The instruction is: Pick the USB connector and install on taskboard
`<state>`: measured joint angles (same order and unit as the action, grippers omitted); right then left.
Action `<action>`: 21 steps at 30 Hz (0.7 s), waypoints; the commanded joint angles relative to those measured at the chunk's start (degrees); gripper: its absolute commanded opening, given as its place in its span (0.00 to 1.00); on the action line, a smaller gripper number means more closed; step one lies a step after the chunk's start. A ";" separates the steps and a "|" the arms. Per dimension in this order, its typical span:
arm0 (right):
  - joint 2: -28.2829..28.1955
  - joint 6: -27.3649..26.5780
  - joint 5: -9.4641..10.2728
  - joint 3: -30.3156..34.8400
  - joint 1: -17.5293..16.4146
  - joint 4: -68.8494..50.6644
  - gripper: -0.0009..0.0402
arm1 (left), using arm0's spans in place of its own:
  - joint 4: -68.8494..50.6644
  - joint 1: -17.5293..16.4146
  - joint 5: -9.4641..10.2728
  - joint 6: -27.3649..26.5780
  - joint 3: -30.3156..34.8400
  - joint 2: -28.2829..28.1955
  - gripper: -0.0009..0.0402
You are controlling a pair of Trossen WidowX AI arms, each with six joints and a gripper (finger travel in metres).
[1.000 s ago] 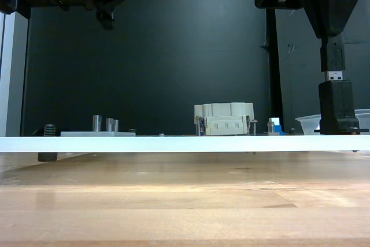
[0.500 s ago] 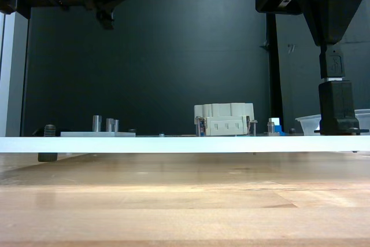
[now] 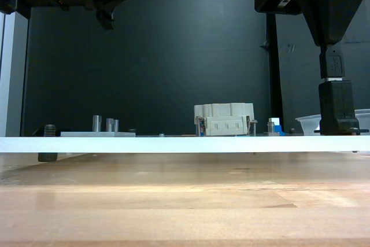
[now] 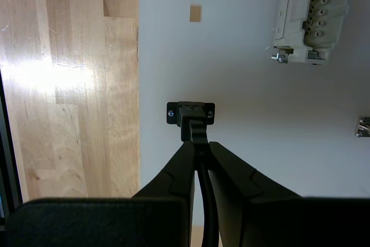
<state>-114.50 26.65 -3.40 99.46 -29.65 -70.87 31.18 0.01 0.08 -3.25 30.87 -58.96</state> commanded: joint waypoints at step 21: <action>0.94 -0.96 0.42 0.00 -0.02 0.57 0.22 | 0.00 -0.02 -0.02 0.02 0.00 -0.02 0.02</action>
<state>-114.26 25.65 -2.61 98.98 -29.65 -70.59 31.16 0.01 0.05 -3.25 30.87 -58.96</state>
